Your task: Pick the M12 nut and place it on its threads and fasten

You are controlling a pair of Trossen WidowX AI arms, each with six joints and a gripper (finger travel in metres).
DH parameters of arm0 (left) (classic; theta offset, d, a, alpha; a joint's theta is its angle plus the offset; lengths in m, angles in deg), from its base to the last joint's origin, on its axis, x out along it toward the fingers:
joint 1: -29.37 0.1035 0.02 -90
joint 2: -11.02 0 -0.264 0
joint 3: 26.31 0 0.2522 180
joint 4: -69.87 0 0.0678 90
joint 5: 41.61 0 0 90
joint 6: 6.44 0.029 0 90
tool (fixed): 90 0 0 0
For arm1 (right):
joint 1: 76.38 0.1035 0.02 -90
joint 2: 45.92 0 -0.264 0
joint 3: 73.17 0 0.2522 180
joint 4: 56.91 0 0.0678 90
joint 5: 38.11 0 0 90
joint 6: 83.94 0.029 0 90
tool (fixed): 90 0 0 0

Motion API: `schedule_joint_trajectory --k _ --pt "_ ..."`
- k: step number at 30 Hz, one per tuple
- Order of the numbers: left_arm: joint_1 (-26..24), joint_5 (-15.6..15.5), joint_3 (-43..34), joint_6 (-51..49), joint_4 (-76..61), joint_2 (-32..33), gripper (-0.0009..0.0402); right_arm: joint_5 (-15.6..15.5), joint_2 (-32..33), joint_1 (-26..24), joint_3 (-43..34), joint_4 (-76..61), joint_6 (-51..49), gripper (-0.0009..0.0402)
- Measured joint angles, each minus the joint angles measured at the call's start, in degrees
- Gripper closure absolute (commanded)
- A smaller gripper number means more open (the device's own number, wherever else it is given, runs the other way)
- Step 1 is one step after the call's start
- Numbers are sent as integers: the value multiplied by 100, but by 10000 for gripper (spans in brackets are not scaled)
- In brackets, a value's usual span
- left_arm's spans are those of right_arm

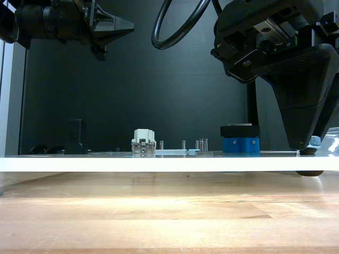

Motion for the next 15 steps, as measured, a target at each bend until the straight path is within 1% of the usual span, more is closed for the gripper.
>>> schedule_joint_trajectory --k 10,15 --pt "0 2 0 0 -2 2 393 20 4 0 2 24 -7 211" --pt "0 2 0 0 -2 0 393 20 -72 -2 11 -50 -15 171"
